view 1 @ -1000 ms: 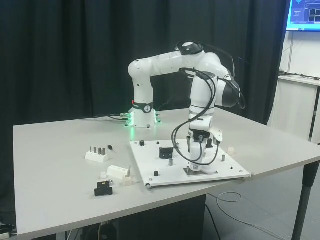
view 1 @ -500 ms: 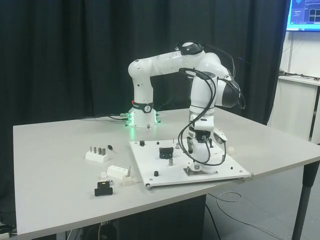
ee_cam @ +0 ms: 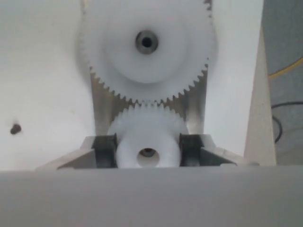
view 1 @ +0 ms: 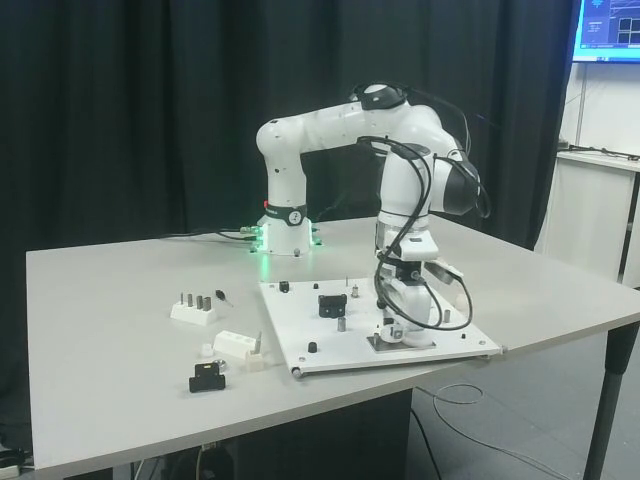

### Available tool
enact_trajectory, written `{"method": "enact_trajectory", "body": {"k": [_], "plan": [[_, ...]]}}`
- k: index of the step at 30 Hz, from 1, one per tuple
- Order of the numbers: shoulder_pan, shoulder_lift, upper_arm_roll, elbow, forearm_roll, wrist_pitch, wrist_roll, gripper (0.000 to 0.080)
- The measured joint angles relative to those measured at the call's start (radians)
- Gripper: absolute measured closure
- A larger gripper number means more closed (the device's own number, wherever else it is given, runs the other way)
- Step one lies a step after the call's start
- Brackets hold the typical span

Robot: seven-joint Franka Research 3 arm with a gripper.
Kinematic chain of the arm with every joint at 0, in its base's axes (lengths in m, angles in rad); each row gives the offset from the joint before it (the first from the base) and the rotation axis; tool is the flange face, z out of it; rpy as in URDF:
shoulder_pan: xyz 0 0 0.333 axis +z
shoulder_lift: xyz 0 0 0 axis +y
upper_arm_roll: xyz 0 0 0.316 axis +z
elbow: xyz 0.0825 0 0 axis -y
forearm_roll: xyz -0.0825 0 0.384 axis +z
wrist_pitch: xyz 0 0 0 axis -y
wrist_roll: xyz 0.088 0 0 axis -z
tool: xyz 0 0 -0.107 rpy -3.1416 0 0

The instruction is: Insert medium gear.

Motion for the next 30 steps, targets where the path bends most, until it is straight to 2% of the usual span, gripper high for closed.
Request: {"method": "enact_trajectory", "body": {"k": [4,10,20,26,30], "plan": [[0.000,0.000,0.000,-0.002,0.003,0.000,-0.035,0.0524],[0.000,-0.002,0.000,-0.007,0.013,0.000,-0.028,0.0524],[0.000,-0.003,-0.001,-0.013,0.024,0.000,0.145,0.0524],[0.000,-0.003,-0.001,-0.013,0.024,0.000,0.139,0.0524],[0.001,-0.003,-0.001,-0.013,0.024,0.001,0.092,0.0524]]}}
